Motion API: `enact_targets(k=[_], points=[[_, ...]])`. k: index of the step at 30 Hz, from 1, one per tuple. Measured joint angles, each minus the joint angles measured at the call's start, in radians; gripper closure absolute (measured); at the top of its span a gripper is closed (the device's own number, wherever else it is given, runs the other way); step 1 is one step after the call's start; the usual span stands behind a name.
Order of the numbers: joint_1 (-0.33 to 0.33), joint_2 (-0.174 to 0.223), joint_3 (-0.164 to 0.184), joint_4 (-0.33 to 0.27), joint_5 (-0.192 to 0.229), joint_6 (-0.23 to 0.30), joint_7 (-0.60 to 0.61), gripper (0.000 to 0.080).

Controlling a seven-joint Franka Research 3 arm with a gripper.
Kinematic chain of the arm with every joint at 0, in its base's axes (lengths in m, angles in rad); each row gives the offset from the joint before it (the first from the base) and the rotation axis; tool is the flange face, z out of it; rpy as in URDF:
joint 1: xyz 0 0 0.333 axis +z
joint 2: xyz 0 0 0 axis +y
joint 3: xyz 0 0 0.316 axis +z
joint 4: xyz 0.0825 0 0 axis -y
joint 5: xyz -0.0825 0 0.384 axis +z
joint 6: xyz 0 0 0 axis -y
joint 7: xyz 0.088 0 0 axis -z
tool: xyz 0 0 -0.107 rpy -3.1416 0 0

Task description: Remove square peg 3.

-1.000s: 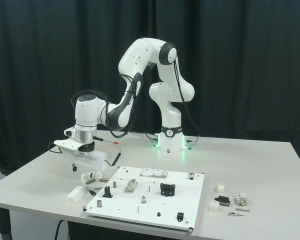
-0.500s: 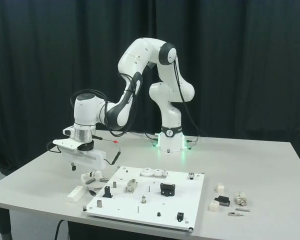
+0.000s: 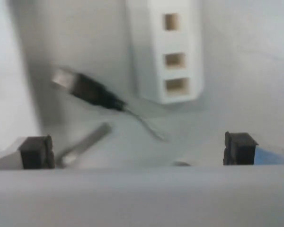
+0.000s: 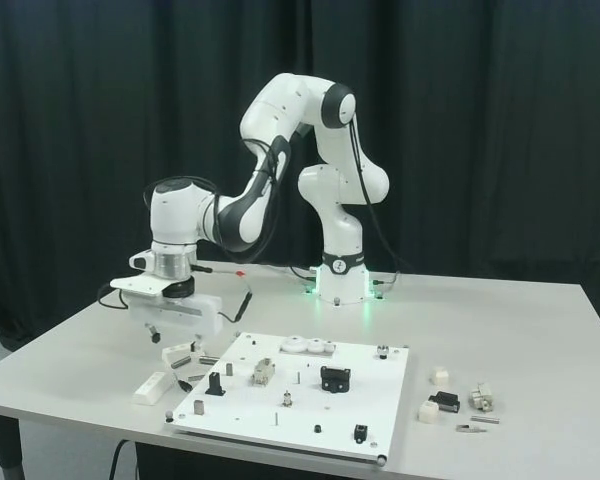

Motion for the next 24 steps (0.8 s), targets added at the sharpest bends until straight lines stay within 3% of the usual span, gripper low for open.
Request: enact_targets(k=[8, 14, 24], points=[[0.03, -0.021, 0.013, 0.01, 0.045, -0.077, 0.007, 0.0003], [0.059, -0.035, 0.013, 0.01, 0.055, -0.119, 0.046, 0.0003], [0.094, -0.049, 0.012, -0.019, 0.054, -0.137, 0.087, 0.0003]])
